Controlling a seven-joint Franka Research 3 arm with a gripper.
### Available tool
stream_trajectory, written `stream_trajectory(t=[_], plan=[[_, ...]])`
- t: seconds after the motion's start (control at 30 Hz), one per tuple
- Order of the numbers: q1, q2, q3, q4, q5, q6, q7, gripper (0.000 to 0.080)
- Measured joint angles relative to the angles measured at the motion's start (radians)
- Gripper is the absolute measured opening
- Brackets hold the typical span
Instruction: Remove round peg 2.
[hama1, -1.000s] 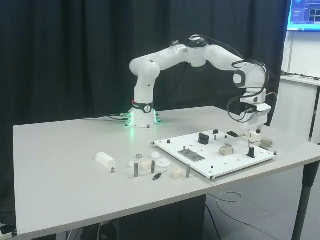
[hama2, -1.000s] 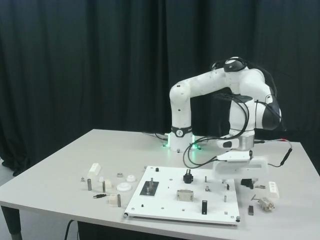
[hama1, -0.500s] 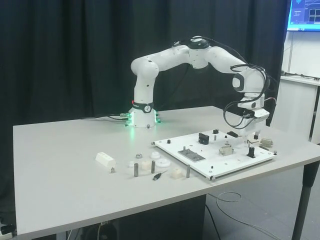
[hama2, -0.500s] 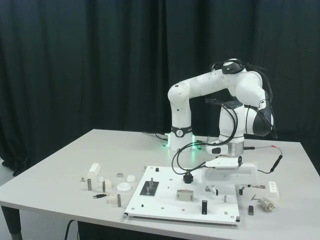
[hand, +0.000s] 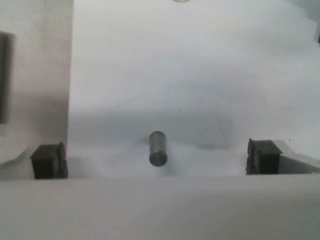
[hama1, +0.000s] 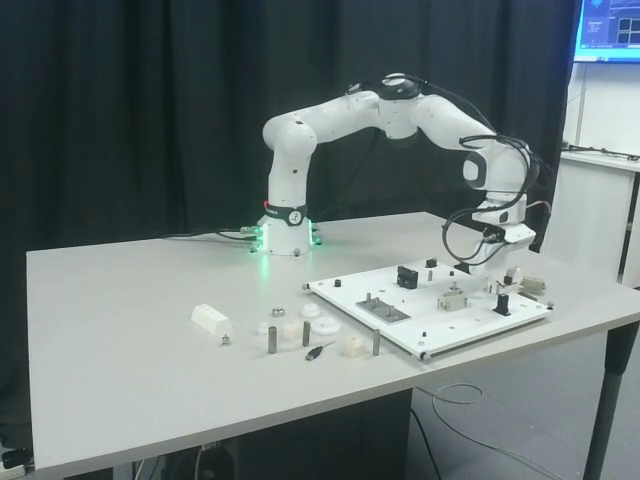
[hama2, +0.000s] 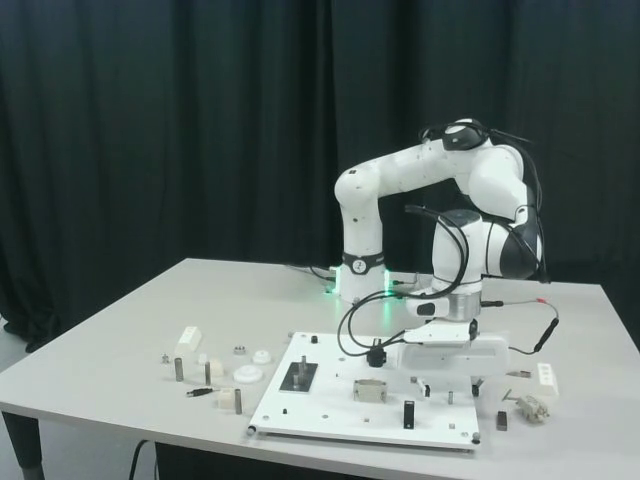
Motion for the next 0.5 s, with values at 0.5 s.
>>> stream_trajectory(t=[0.5], plan=[[0.000, 0.000, 0.014, 0.006, -0.009, 0.000, -0.013, 0.0800]])
